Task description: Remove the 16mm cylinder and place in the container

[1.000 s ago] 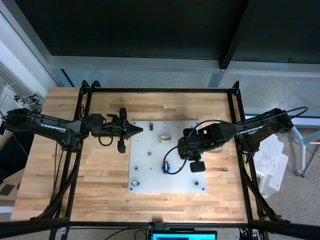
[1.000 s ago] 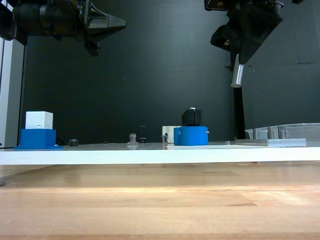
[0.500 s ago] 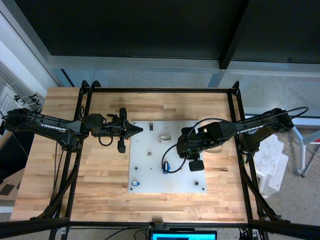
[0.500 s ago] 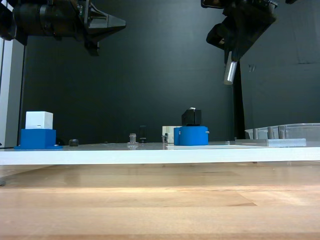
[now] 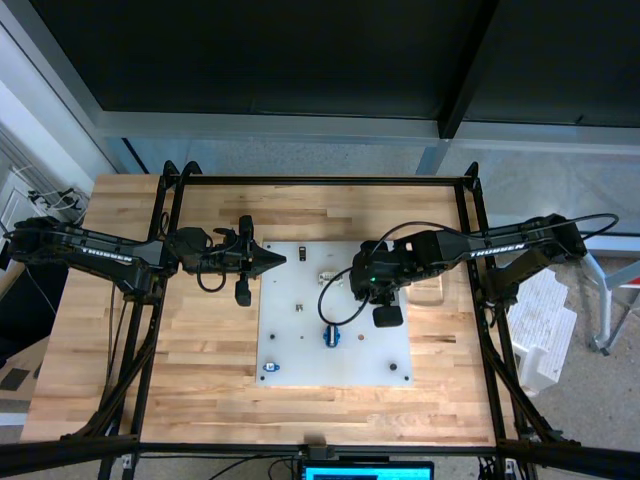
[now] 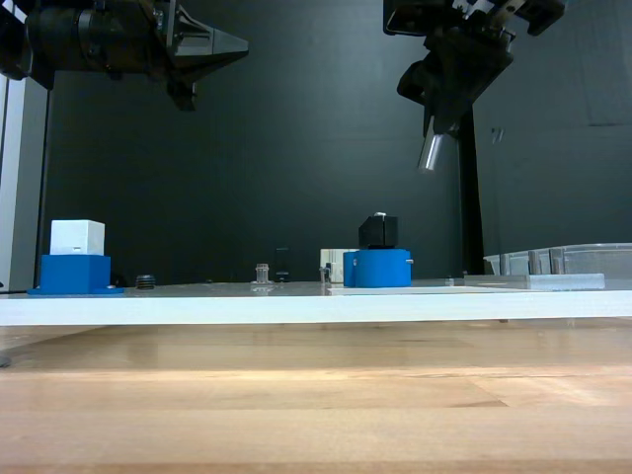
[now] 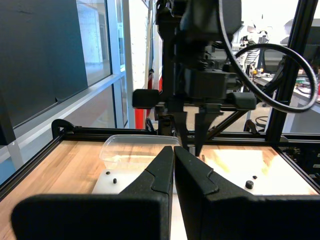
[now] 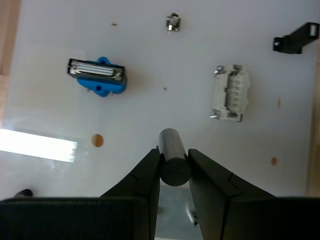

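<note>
Right gripper (image 8: 173, 153) clamps the short silvery metal cylinder (image 6: 431, 153) high over the white square board (image 5: 300, 350), presumably to clear its fittings; the shallow clear plastic tray (image 6: 568, 253) sits further right; left gripper (image 7: 173, 150), jaws together, hangs parked leftward.

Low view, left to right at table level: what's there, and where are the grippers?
Down low: white cube → blue knob → container. Overhead: left gripper, shut, at left; right gripper shut on cylinder, which hangs between knob and container.

The wooden table (image 5: 130, 380) is carrying the white board (image 5: 300, 345) — and the container (image 7: 130, 150) is lying just beside it.
</note>
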